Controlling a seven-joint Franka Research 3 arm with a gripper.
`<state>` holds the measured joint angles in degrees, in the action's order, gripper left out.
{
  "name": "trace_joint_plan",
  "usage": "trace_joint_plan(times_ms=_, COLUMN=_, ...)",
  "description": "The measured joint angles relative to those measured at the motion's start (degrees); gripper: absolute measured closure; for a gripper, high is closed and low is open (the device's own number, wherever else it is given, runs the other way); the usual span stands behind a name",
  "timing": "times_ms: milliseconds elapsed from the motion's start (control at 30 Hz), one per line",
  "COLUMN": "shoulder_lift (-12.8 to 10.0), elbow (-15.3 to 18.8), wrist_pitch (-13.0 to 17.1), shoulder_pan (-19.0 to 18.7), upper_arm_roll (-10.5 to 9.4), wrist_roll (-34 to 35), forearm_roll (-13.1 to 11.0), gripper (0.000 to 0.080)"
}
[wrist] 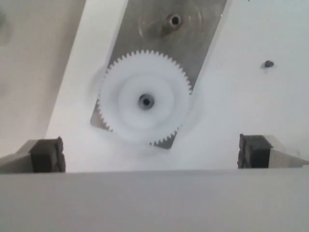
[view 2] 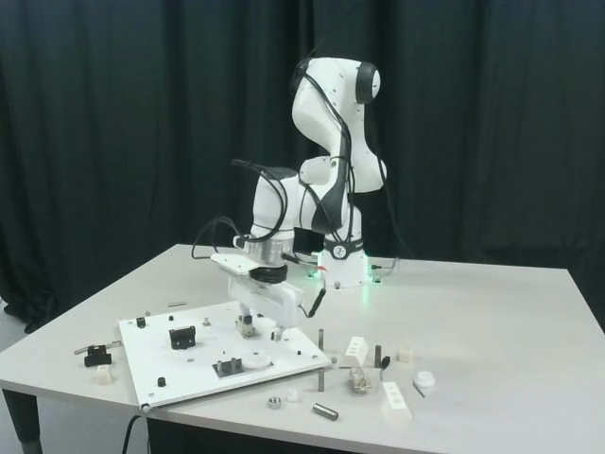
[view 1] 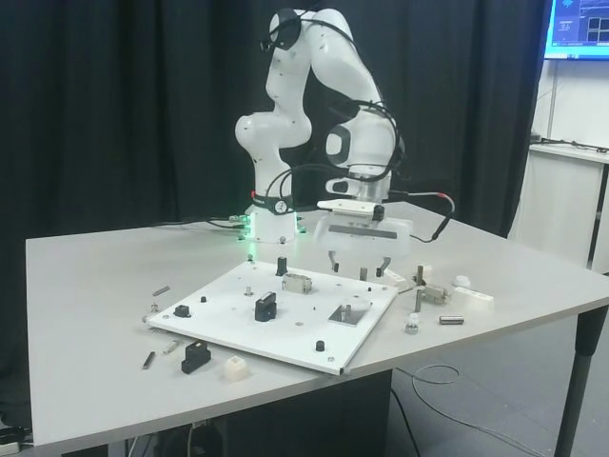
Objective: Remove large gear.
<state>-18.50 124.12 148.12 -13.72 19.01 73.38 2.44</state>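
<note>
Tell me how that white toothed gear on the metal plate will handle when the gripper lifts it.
The large gear looks like moulded plastic, so probably stiff and light. Its toothed rim should give the open gripper some bite, though smooth plastic may still slip. It sits flat on the metal plate, seemingly on a peg, so a tilted lift could bind.

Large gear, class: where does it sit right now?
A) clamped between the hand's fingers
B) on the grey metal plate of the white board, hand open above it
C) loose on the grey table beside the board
B: the large gear rests on the metal plate, and the hand is open, its fingers apart and clear of the teeth.
</note>
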Motion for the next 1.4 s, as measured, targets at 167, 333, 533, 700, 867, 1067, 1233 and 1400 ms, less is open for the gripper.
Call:
trace_joint_plan(times_ms=167, shoulder_lift=-0.97, elbow=0.65, wrist_pitch=2.16, shoulder_pan=0.48, upper_arm_roll=-0.15, wrist_roll=-0.60, forearm_roll=-2.92, gripper=0.0003)
trace_joint_plan(times_ms=333, shoulder_lift=-2.52, elbow=0.59, wrist_pitch=3.92, shoulder_pan=0.54, upper_arm_roll=-0.23, wrist_roll=-2.04, forearm_roll=-5.78, gripper=0.0003)
trace_joint_plan(times_ms=533, shoulder_lift=-4.50, elbow=0.20, wrist_pitch=5.68, shoulder_pan=0.54, upper_arm_roll=-0.42, wrist_roll=-3.60, forearm_roll=-8.36, gripper=0.0003)
trace_joint_plan(times_ms=700, shoulder_lift=-5.80, elbow=-0.31, wrist_pitch=6.36, shoulder_pan=0.54, upper_arm_roll=-0.50, wrist_roll=-3.86, forearm_roll=-9.04, gripper=0.0003)
trace_joint_plan(times_ms=867, shoulder_lift=-6.61, elbow=-0.61, wrist_pitch=6.88, shoulder_pan=0.59, upper_arm_roll=-0.51, wrist_roll=-3.87, forearm_roll=-9.05, gripper=0.0003)
trace_joint_plan(times_ms=1067, shoulder_lift=-6.91, elbow=-0.72, wrist_pitch=7.15, shoulder_pan=0.83, upper_arm_roll=-0.51, wrist_roll=-4.20, forearm_roll=-9.05, gripper=0.0003)
trace_joint_plan(times_ms=1233, shoulder_lift=-7.04, elbow=-0.75, wrist_pitch=7.35, shoulder_pan=1.14, upper_arm_roll=-0.53, wrist_roll=-4.91, forearm_roll=-9.05, gripper=0.0003)
trace_joint_plan(times_ms=1400, shoulder_lift=-7.27, elbow=-0.84, wrist_pitch=7.58, shoulder_pan=1.35, upper_arm_roll=-0.56, wrist_roll=-5.28, forearm_roll=-9.05, gripper=0.0003)
